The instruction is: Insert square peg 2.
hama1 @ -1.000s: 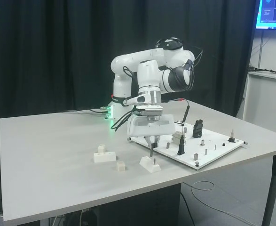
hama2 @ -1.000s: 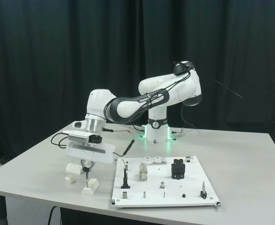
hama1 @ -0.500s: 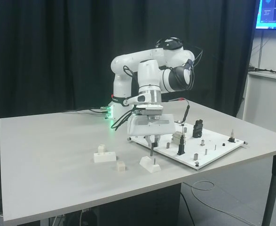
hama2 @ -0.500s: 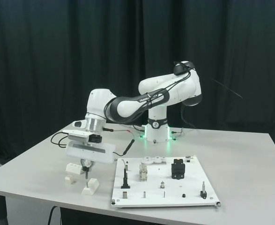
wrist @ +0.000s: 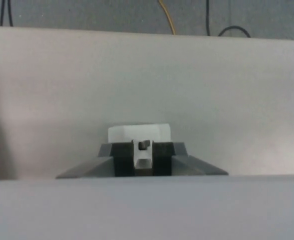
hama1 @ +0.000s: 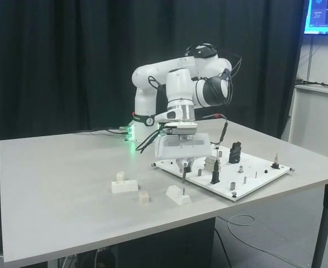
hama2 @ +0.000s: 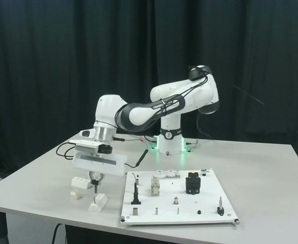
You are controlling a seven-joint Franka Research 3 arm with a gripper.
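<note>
My gripper (hama1: pixel 184 168) is shut on a thin grey square peg (hama1: pixel 182 175) that hangs upright from the fingers. It hovers above a white holder block (hama1: pixel 177 195) on the table, just off the near-left edge of the white task board (hama1: pixel 253 180). The second room view shows the gripper (hama2: pixel 95 181) holding the peg (hama2: pixel 95 188) clear above the block (hama2: pixel 98 202), beside the board (hama2: pixel 179 216). In the wrist view the black fingers (wrist: pixel 121 159) clamp the peg (wrist: pixel 143 156), with the white block (wrist: pixel 139 133) beyond them.
A larger white block (hama1: pixel 124 184) and a small block (hama1: pixel 144 196) lie left of the holder. The board carries several black and grey fixtures and pegs (hama1: pixel 214 174). A cable (hama1: pixel 222 131) hangs by the arm. The table's front edge (hama1: pixel 152 231) is near.
The gripper has risen with the peg, which now hangs higher above the white holder block, and has shifted slightly toward the board.
</note>
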